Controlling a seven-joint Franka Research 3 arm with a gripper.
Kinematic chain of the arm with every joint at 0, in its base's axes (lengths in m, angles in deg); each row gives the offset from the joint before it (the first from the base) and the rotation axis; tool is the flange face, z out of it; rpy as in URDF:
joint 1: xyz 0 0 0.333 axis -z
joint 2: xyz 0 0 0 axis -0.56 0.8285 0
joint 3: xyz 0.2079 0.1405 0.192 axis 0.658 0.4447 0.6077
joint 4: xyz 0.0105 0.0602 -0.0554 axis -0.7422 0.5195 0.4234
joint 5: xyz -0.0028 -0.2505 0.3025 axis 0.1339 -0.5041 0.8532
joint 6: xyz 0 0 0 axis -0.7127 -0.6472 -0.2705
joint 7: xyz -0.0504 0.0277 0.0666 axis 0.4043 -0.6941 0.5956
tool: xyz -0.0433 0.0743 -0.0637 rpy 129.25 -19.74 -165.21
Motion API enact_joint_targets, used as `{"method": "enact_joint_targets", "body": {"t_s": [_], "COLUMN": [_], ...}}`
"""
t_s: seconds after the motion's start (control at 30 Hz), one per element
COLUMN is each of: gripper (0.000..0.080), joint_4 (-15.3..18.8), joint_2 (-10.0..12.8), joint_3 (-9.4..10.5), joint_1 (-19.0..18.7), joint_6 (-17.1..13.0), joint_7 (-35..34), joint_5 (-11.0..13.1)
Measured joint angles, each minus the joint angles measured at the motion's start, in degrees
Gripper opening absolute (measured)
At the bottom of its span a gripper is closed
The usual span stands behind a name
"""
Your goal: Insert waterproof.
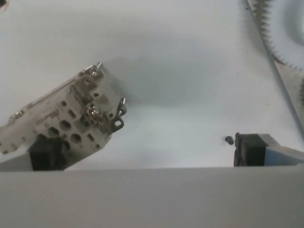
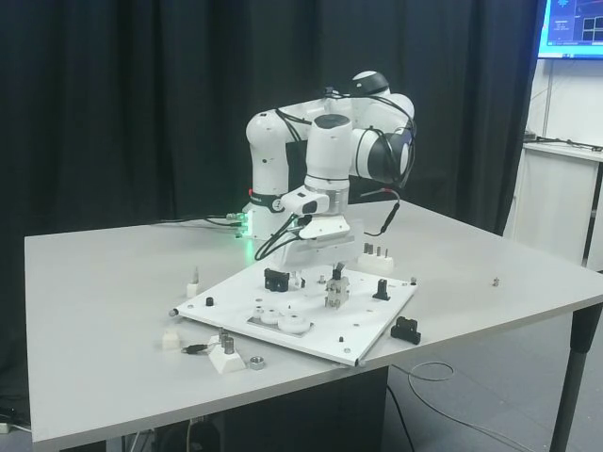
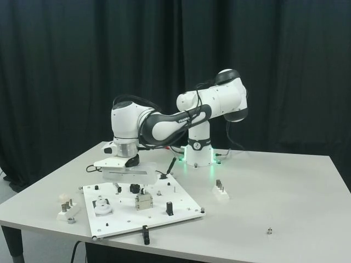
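White board (image 2: 377,325) carries upright metal-clipped connector (image 1: 78,111).

A white arm (image 2: 330,141) is seen bolted on the grey worktop (image 2: 94,282), bent over a white board (image 2: 377,325). The gripper (image 2: 316,247) is held just above the board, near a small grey connector block (image 2: 336,289). A black clip (image 2: 406,329) is laid at the board's edge.
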Motion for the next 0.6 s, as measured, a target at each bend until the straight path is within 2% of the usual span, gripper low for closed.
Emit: {"method": "enact_joint_targets", "body": {"t_s": [0.3, 0.6], "gripper": [0.0800, 0.0800], "joint_4": [-1.1, -2.7], "joint_2": [0.0, 0.0], "joint_3": [-0.48, -2.16], "joint_1": [0.0, -0.1], "joint_6": [0.2, 1.6], "joint_7": [-1.7, -3.4], "joint_5": [-1.2, -3.4]}}
